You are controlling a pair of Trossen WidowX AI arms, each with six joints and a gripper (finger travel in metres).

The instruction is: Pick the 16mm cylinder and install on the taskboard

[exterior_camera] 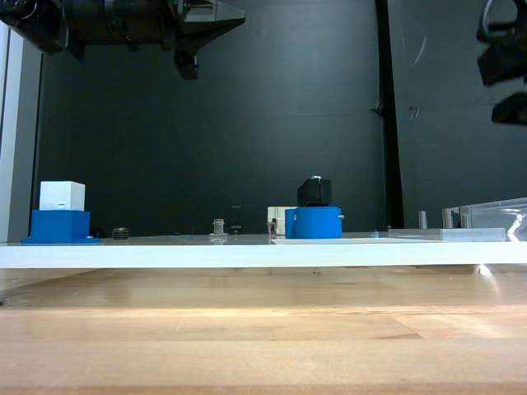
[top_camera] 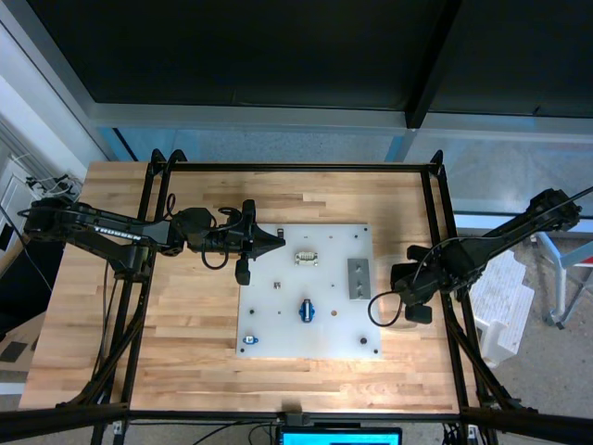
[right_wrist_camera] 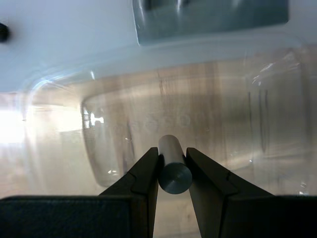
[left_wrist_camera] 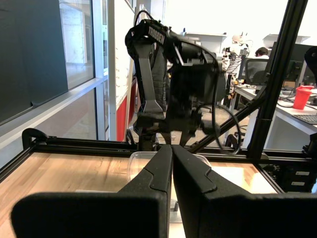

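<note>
Right gripper grasping the peg beside the board; left gripper clenched on nothing.

The right gripper [right_wrist_camera: 172, 152] hangs near the table's [top_camera: 111, 352] right edge, just off the right edge of the taskboard [top_camera: 278, 324]. Its jaws are clamped on the 16mm cylinder [right_wrist_camera: 173, 171], which lies lengthwise between the fingers with its round end face toward the camera. Below it is a clear plastic tray [right_wrist_camera: 124, 124], and beyond that the board's grey metal block [right_wrist_camera: 208, 17]. The left gripper [left_wrist_camera: 172, 147] hovers well above the taskboard's far-left corner with its jaws pressed together and nothing between them. "TROSSEN" reads in white on the left arm [top_camera: 128, 239], and again on the right arm [left_wrist_camera: 158, 30] as seen from the left wrist.
</note>
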